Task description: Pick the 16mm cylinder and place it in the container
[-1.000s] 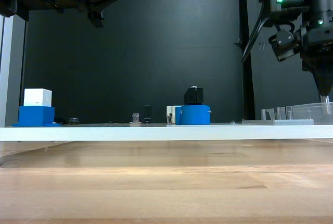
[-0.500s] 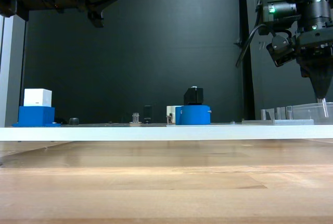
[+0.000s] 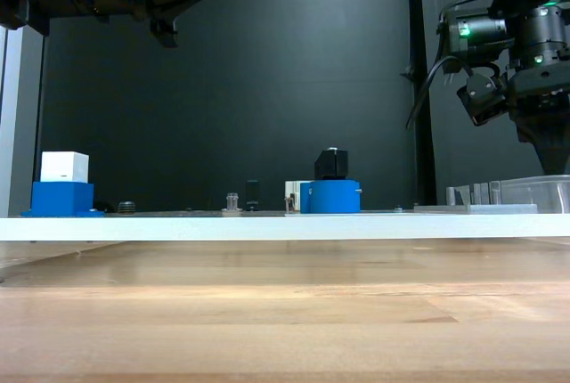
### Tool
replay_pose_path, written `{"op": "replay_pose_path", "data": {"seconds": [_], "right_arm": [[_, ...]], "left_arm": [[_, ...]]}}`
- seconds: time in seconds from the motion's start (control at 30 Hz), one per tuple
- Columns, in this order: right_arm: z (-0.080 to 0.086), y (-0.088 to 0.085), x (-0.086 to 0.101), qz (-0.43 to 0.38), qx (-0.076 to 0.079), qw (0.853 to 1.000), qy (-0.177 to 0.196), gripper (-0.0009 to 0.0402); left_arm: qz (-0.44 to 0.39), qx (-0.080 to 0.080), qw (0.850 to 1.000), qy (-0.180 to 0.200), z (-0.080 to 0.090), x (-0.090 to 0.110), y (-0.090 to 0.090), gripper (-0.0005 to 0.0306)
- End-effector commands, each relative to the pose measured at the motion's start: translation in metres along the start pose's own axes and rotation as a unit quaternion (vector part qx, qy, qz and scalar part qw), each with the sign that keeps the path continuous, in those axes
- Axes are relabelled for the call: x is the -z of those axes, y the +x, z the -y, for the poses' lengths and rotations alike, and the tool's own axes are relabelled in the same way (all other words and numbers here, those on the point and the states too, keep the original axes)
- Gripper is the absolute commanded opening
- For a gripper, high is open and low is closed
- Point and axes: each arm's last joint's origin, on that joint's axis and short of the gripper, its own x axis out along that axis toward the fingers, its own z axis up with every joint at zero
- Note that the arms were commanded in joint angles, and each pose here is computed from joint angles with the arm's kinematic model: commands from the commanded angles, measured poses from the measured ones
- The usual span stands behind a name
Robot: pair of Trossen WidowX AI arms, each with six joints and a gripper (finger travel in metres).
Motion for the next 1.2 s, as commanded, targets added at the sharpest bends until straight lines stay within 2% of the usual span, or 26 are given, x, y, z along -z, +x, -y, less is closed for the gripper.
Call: {"op": "replay_pose_path", "data": {"seconds": [0.03,0.13,0.27,0.5,0.93,1.2], "right_arm": [[0.0,0.0,0.0,0.003,0.003,1.0,0.004,0.0116],[0.0,0.0,-0.001,0.005,0.004,1.0,0.009,0.014],[0.001,0.0,-0.002,0.017,0.028,0.999,0.021,0.0169],[0.001,0.0,-0.002,0.017,0.026,0.999,0.022,0.0191],[0.001,0.0,-0.002,0.018,0.025,0.999,0.022,0.0176],[-0.003,-0.011,-0.007,0.037,0.014,0.999,0.02,0.0176]], "left_arm": [[0.0,0.0,1.0,0.0,0.0,0.0,0.0,0.0],[0.0,0.0,1.0,0.0,0.0,0.0,0.0,0.0],[0.0,0.0,1.0,0.0,0.0,0.0,0.0,0.0],[0.0,0.0,1.0,0.0,0.0,0.0,0.0,0.0],[0.0,0.0,1.0,0.0,0.0,0.0,0.0,0.0],[0.0,0.0,1.0,0.0,0.0,0.0,0.0,0.0]]}}
